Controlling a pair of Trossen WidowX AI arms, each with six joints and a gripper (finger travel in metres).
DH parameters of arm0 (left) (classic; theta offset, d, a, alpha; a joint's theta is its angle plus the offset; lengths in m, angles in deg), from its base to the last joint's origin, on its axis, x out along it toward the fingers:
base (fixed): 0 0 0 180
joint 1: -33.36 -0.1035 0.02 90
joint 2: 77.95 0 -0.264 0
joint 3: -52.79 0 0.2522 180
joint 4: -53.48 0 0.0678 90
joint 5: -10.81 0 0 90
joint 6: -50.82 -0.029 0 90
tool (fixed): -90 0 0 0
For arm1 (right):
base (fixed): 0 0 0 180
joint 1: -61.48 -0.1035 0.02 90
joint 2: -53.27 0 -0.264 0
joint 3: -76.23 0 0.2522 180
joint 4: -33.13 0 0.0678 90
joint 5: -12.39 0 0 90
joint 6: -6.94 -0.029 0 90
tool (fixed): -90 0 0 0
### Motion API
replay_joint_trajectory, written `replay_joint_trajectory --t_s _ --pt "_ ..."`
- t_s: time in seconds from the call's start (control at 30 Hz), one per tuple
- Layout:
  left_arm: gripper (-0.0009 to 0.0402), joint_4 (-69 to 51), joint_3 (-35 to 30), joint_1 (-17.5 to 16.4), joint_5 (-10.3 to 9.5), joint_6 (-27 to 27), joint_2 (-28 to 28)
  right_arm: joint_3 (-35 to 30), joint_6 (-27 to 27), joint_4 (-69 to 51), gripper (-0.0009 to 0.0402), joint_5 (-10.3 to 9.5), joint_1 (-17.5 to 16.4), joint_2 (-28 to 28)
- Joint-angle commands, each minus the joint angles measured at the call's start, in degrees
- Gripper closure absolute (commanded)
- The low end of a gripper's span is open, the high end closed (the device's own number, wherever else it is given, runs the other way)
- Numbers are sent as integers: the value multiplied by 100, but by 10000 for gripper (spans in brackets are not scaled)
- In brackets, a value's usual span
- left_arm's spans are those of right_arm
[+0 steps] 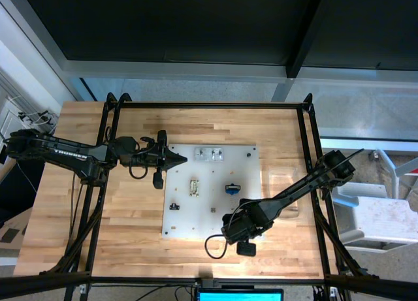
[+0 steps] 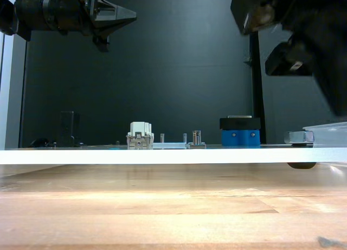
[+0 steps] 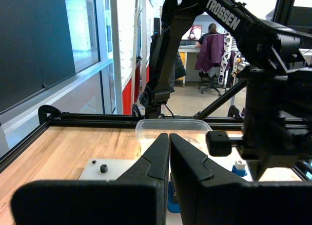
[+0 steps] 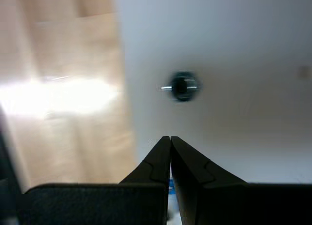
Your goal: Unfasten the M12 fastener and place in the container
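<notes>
The right hand (image 4: pixel 170 141), closed and empty, hangs over the M12 nut (image 2: pixel 299 136), on its stud (image 4: pixel 182 87) at 5 o'clock on the white board (image 1: pixel 189 219). The closed left hand (image 1: pixel 180 159) hovers at 10 o'clock, the container (image 1: pixel 275 175) lies at 3.

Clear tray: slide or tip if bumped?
Tray looks thin, clear plastic: probably light, may slide on the table. Low and wide, so tipping seems unlikely. Left end effector, shut, hovers over the board's far left; right end effector, shut, over its near right.
</notes>
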Motion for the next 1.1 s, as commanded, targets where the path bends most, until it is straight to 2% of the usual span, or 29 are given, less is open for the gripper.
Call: replay_joint_trajectory --t_s 0.03,0.53,0.57,0.67,0.7,1.1 --pt "393 0 -2 0 2 -2 2 -68 9 105 393 -46 2 17" --pt "393 0 -2 -2 2 -2 2 -35 90 551 393 24 11 400" --pt "393 0 -2 0 2 -2 2 -35 114 549 393 52 13 400" --pt "393 2 -2 -2 2 -2 2 -35 107 525 393 302 13 393" --pt "393 2 -2 0 2 -2 2 -35 105 498 393 317 13 389" --pt "393 0 -2 -2 4 -2 2 -35 59 367 393 326 20 389"
